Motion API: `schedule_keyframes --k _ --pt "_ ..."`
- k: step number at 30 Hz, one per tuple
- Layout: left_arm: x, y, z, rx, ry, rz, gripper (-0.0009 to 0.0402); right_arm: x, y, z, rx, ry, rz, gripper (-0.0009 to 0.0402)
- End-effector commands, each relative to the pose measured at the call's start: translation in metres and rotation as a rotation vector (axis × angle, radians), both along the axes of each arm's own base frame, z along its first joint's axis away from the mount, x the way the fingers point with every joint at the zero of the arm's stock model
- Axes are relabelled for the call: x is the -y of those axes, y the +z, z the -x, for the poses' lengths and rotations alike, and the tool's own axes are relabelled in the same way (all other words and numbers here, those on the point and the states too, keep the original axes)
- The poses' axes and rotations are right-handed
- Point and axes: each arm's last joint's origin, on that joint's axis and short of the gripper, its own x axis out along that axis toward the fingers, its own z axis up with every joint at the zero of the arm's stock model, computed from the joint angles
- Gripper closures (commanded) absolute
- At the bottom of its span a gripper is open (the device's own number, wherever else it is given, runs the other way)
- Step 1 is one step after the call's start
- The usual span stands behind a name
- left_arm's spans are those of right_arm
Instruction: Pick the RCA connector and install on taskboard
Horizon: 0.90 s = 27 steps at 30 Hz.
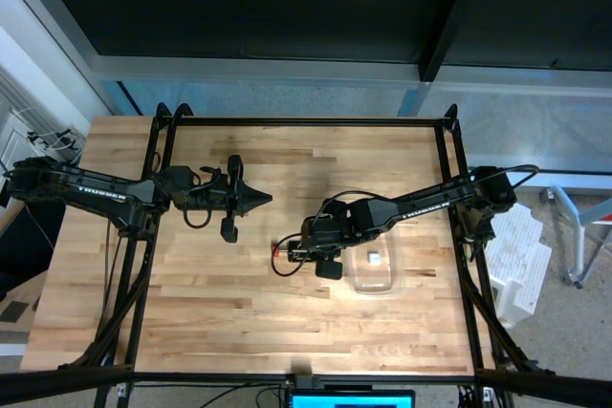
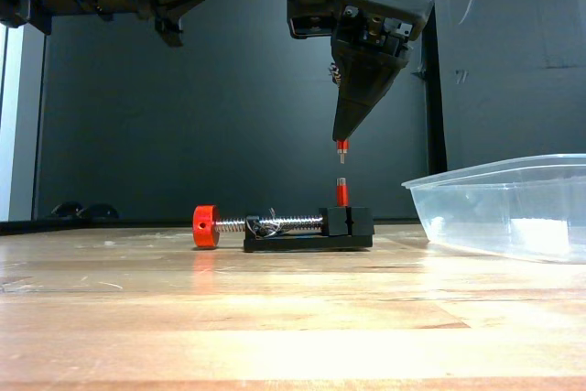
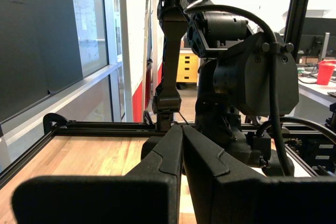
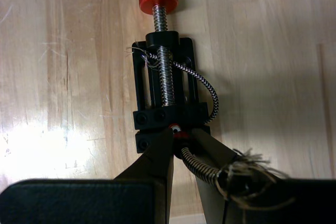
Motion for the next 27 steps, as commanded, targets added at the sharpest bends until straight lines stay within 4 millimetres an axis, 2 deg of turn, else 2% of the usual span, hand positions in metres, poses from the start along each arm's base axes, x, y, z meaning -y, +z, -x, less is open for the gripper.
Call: schedule_keyframes --k 1,27 --pt "0.0000 -0.0001 -0.0001 0.000 0.000 0.000 0.0393 -0.0001 -0.0017 0.0000 0.007 -0.001 -0.002 0.0393" --pt "0.0000 0.0000 -0.0001 0.000 0.000 0.000 0.0393 -0.0004 -0.0081 0.0002 0.018 0.000 -0.004 0.0393"
